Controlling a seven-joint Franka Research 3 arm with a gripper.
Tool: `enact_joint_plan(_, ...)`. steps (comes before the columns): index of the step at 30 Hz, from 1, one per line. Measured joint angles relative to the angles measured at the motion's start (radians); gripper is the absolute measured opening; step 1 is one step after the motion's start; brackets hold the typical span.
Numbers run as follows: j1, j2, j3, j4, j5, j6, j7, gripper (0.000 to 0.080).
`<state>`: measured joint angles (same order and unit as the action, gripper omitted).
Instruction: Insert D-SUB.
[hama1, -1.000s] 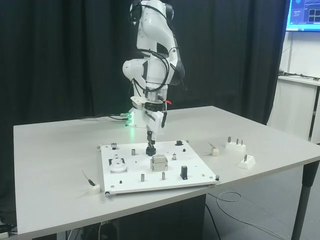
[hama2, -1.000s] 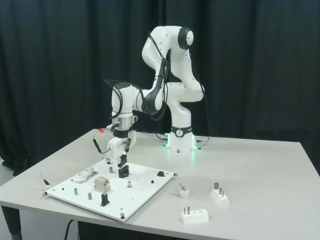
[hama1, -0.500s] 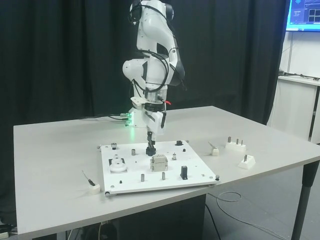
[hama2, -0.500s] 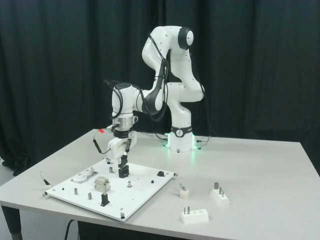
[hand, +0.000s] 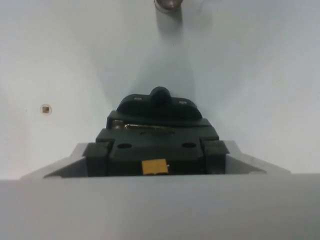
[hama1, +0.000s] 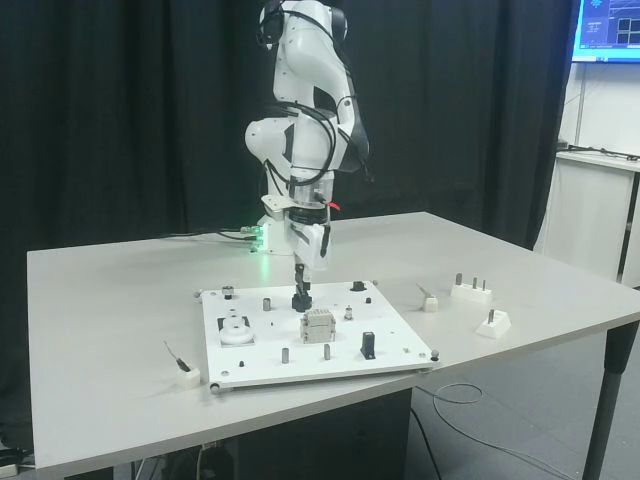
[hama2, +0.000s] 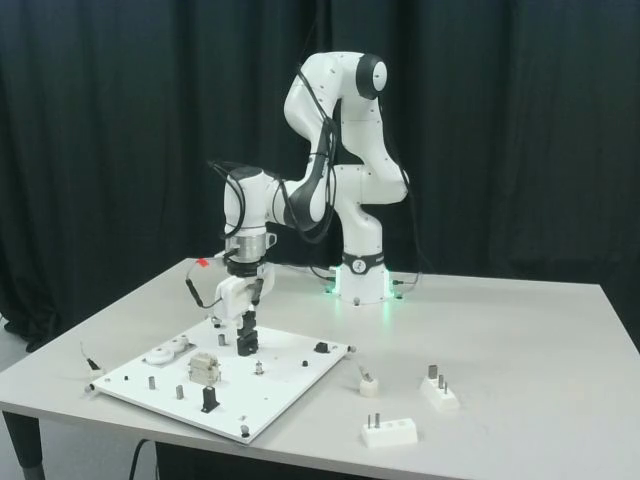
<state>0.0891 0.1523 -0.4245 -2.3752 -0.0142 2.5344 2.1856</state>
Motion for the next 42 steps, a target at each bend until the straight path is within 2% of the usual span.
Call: enact_joint_plan(42,0.0,0.001,-0.005,-0.007,0.013,0.009,0.048,0.0386)
